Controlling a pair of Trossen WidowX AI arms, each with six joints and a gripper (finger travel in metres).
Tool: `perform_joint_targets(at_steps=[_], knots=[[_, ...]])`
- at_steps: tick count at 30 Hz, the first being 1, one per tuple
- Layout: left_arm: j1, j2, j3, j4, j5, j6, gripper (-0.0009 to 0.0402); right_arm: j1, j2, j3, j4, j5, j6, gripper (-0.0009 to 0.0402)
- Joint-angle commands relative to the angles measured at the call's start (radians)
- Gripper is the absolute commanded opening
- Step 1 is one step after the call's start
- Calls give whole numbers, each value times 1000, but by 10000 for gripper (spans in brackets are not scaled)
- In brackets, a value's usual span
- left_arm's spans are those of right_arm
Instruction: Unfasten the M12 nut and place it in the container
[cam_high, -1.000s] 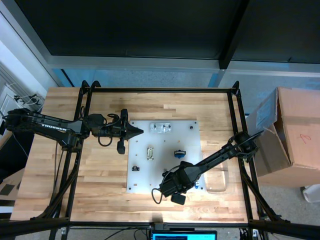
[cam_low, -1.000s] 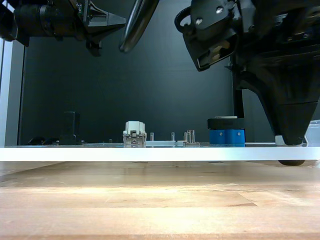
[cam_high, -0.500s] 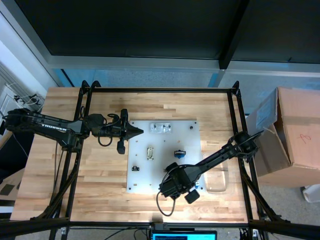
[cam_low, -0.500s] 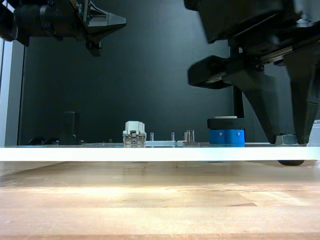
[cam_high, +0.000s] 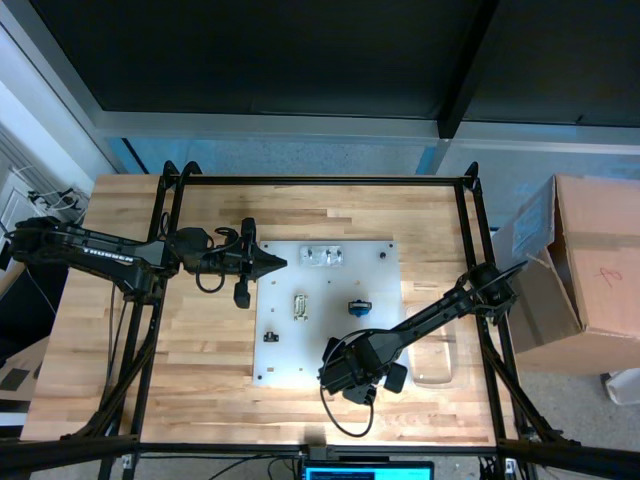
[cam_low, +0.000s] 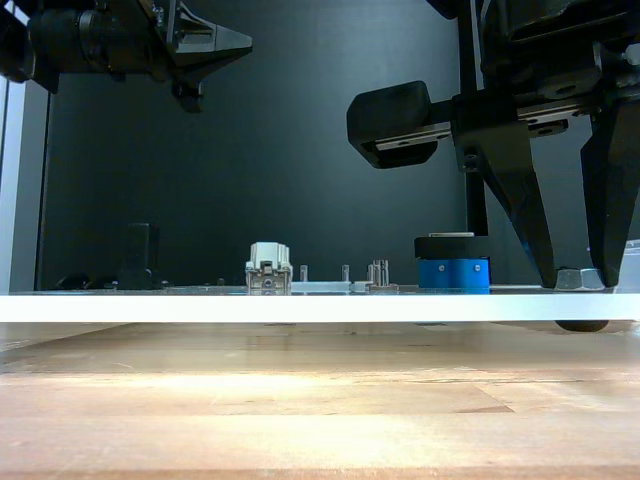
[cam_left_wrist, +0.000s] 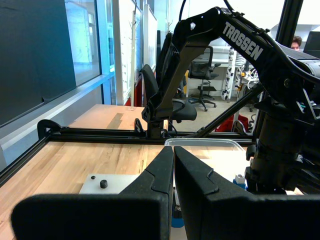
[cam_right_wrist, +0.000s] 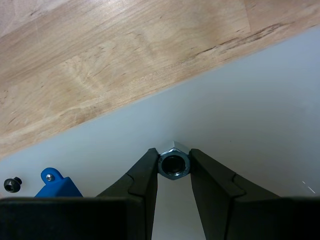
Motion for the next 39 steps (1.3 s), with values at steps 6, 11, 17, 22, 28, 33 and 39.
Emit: perform_joint_targets(at_steps=[6, 11, 17, 22, 28, 33, 39], knots=[[0, 0, 0, 0, 0, 0, 0, 1, -5, 1, -20, 5, 11, 112], [0, 0, 0, 0, 0, 0, 0, 3, -32, 1, -37, 11, 10, 163], [0, 0, 0, 0, 0, 0, 0, 9, -75, 0, -66, 9, 303, 169], [0, 0, 0, 0, 0, 0, 0, 7, -119, -20, -52, 8, 799, 96], [0, 0, 0, 0, 0, 0, 0, 13, -174, -121, 84, -64, 1056, 7], [0, 0, 0, 0, 0, 0, 0, 21, -182, -186, 165, -79, 1128, -1], [0, 0, 0, 0, 0, 0, 0, 23, -182, -240, 223, -82, 1129, 1]])
